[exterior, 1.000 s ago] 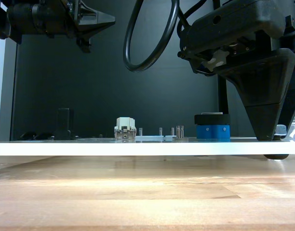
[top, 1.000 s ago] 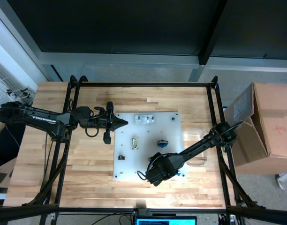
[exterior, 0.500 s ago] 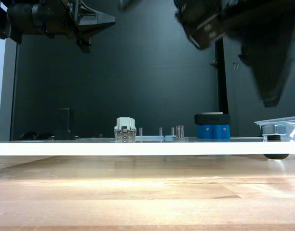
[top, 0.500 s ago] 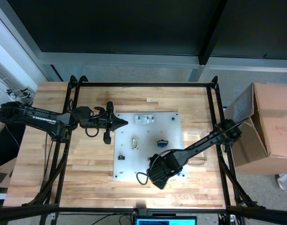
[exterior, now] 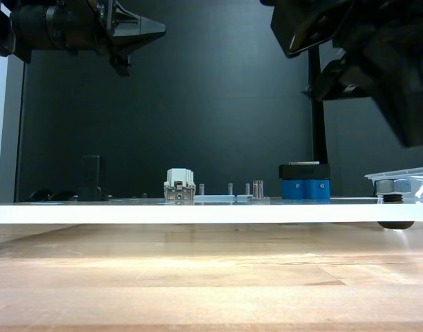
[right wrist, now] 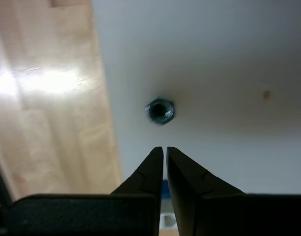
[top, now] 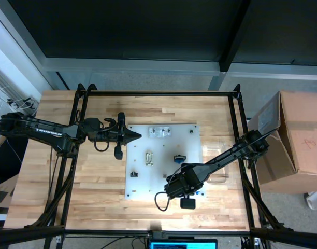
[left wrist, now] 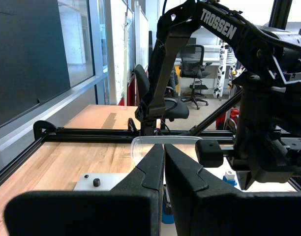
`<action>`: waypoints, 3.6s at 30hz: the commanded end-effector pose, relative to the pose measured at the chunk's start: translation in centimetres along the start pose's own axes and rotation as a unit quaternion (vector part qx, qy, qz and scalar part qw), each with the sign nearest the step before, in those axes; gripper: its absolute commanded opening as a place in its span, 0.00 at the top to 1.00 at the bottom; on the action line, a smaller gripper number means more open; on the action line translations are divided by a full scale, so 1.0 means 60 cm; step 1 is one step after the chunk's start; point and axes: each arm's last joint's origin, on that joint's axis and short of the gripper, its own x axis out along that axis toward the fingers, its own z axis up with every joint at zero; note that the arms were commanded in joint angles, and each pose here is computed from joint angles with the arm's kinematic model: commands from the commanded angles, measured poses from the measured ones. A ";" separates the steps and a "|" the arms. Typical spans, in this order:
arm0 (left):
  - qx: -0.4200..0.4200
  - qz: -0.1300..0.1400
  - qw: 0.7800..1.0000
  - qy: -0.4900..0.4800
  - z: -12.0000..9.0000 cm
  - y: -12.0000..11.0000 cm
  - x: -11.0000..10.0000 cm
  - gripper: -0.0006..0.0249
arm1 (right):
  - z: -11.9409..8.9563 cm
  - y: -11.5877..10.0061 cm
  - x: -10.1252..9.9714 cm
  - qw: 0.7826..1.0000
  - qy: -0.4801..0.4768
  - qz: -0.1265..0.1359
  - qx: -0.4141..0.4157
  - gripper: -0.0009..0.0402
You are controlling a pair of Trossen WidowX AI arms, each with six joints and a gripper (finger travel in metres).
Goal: Pick the M12 nut and place it on its threads and fasten
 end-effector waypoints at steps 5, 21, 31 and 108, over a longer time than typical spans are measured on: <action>0.000 0.000 1.000 0.000 0.000 0.000 0.000 0.98 | 0.000 -0.004 0.021 1.000 -0.015 -0.013 -0.003 0.98; 0.000 0.000 1.000 0.000 0.000 0.000 0.000 0.98 | -0.002 -0.005 0.034 0.999 -0.026 -0.017 -0.002 0.98; 0.000 0.000 1.000 0.000 0.000 0.000 0.000 0.98 | -0.005 0.002 0.041 0.998 0.007 0.055 -0.006 0.98; 0.000 0.000 1.000 0.000 0.000 0.000 0.000 0.98 | -0.015 -0.015 0.033 0.997 -0.060 -0.038 -0.004 0.98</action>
